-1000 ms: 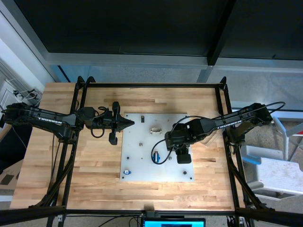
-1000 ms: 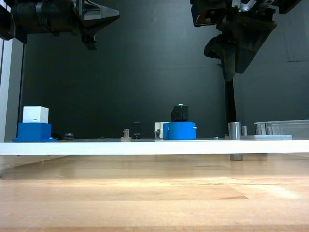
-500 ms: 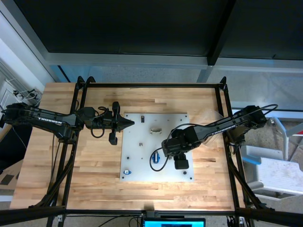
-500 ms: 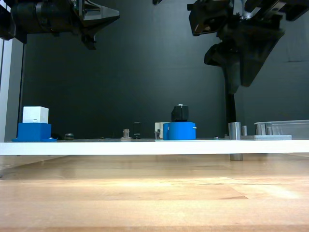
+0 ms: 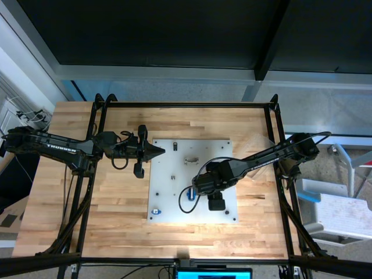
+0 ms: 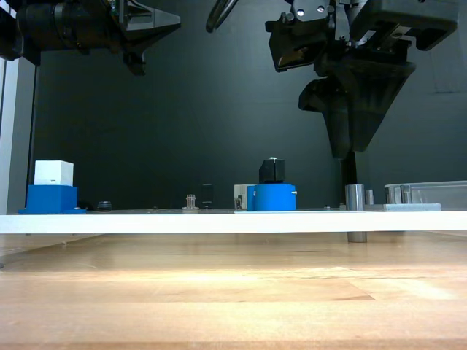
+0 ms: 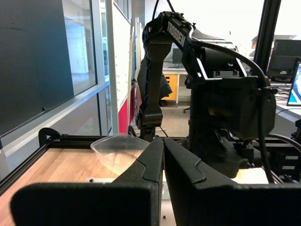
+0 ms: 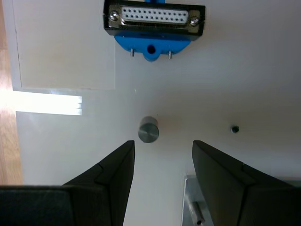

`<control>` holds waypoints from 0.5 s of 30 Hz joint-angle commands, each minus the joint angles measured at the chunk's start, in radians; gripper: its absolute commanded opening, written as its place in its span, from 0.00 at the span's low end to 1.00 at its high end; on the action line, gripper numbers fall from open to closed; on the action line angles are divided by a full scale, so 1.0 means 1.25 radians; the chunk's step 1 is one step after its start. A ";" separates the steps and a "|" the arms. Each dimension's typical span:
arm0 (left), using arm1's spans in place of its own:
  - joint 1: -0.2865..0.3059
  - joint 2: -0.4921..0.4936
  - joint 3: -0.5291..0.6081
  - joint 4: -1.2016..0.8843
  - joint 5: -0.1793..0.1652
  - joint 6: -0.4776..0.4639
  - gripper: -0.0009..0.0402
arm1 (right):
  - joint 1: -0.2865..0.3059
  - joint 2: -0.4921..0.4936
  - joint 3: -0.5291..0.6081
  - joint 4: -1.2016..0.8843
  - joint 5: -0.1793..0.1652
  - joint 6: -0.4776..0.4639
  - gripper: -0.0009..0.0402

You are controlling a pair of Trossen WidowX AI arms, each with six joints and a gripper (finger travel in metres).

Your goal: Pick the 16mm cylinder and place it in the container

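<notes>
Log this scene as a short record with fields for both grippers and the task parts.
16mm cylinder: upright on the white board, not gripped
container: clear tub, empty, apart from the cylinder
right gripper: open, above the board, pointing down at the cylinder
left gripper: shut, parked high near the board's left edge
task status: pick not yet made

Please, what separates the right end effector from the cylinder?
Right wrist view: bare board between right end effector and 16mm cylinder; left end effector parked left.

Wooden table, white task board flat at its middle, clear container just beside the board's far-right corner.
</notes>
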 commanded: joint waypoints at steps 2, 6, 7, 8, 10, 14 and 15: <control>0.000 0.000 0.000 0.000 0.000 0.000 0.02 | 0.005 0.013 -0.001 -0.002 0.000 0.001 0.43; 0.000 0.000 0.000 0.000 0.000 0.000 0.02 | 0.007 0.024 -0.004 0.001 0.000 0.006 0.43; 0.000 0.000 0.000 0.000 0.000 0.000 0.02 | 0.007 0.026 -0.004 0.001 0.000 0.008 0.43; 0.000 0.000 0.000 0.000 0.000 0.000 0.02 | 0.007 0.032 -0.004 0.001 0.000 0.008 0.43; 0.000 0.000 0.000 0.000 0.000 0.000 0.02 | 0.008 0.040 -0.004 0.002 0.000 0.008 0.43; 0.000 0.000 0.000 0.000 0.000 0.000 0.02 | 0.010 0.052 -0.004 0.024 0.000 0.008 0.43; 0.000 0.000 0.000 0.000 0.000 0.000 0.02 | 0.010 0.052 -0.004 0.027 0.000 0.007 0.43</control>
